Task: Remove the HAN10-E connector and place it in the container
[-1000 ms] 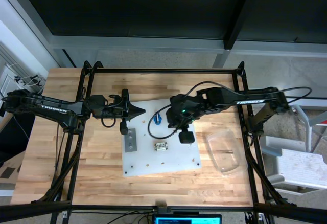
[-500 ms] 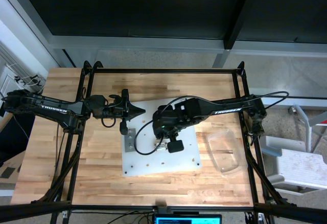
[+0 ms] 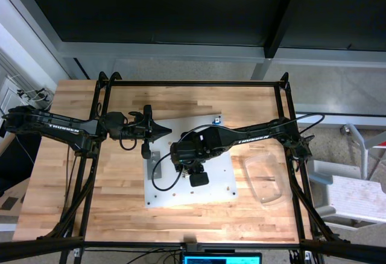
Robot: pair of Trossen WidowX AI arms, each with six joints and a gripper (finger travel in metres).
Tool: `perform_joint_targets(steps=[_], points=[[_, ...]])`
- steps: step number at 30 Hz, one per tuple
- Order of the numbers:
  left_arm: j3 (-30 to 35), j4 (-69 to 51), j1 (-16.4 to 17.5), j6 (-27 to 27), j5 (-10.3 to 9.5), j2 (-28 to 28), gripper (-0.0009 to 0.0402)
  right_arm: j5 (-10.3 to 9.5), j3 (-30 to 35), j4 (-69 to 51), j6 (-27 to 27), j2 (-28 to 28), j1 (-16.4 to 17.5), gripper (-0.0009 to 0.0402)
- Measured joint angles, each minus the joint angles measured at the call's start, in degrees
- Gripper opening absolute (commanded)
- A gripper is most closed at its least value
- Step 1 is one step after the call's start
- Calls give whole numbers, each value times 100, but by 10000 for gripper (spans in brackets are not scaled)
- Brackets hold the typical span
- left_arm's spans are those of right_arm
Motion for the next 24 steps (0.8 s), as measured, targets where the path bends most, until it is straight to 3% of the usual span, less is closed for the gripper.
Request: perform_joint_targets(steps=[5, 9, 24], points=[[-2, 2, 0, -2, 0, 0, 0, 271, -83, 9, 144, 13, 81, 251], [-2, 2, 0, -2, 0, 0, 0, 282, -184, 13, 275, 46, 114, 276], [0, 0, 0, 0, 0, 0, 0, 175, -208, 149, 450, 525, 144, 279]])
